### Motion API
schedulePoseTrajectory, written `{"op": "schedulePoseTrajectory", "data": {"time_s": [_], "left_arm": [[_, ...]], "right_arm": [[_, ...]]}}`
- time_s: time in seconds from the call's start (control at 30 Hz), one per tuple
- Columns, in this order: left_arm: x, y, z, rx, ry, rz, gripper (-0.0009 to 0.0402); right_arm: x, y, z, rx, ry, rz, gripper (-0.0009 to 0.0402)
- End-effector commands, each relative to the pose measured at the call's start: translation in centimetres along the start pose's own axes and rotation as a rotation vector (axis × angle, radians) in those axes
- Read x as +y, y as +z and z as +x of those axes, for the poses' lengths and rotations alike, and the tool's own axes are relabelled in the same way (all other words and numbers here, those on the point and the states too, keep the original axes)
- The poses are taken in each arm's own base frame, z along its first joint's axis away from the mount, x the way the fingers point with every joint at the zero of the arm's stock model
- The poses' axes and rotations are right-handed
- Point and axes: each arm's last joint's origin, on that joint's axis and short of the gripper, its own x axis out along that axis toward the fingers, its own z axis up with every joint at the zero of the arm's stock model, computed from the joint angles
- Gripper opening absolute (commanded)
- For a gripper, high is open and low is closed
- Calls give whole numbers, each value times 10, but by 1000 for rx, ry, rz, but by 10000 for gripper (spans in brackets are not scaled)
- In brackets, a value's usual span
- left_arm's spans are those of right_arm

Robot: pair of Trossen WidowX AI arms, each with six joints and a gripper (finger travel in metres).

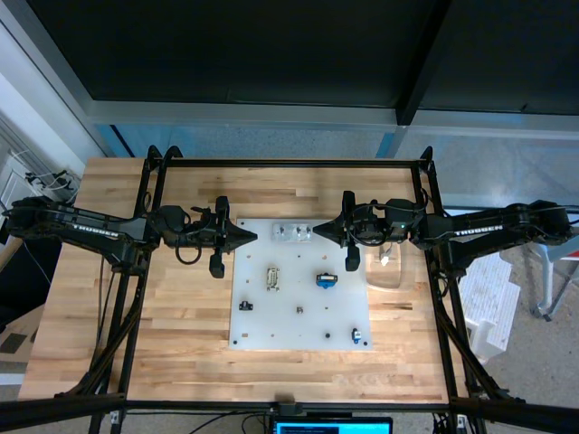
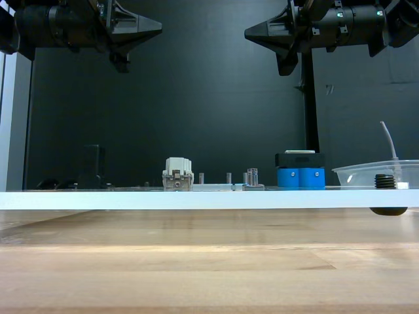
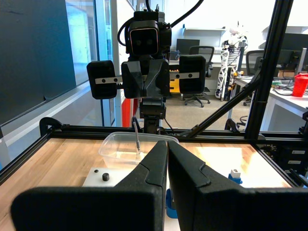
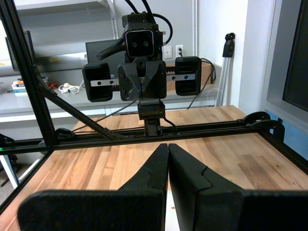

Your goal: Pick the RJ45 connector and install on taskboard

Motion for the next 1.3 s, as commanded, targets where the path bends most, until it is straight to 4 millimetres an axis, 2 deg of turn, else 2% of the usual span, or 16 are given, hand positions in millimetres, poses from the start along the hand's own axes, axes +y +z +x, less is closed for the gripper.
{"op": "schedulePoseTrajectory", "data": {"time_s": [0.03,0.6,0.87,1.3], "left_arm": [[0,0,0,0,0,0,0],[0,0,0,0,0,0,0],[0,0,0,1,0,0,0],[0,0,0,0,0,0,0]], "right_arm": [[0,0,0,-1,0,0,0],[0,3,-4,0,0,30,0],[2,17,-32,108,-24,28,0],[6,51,-77,409,-76,1,0]]}}
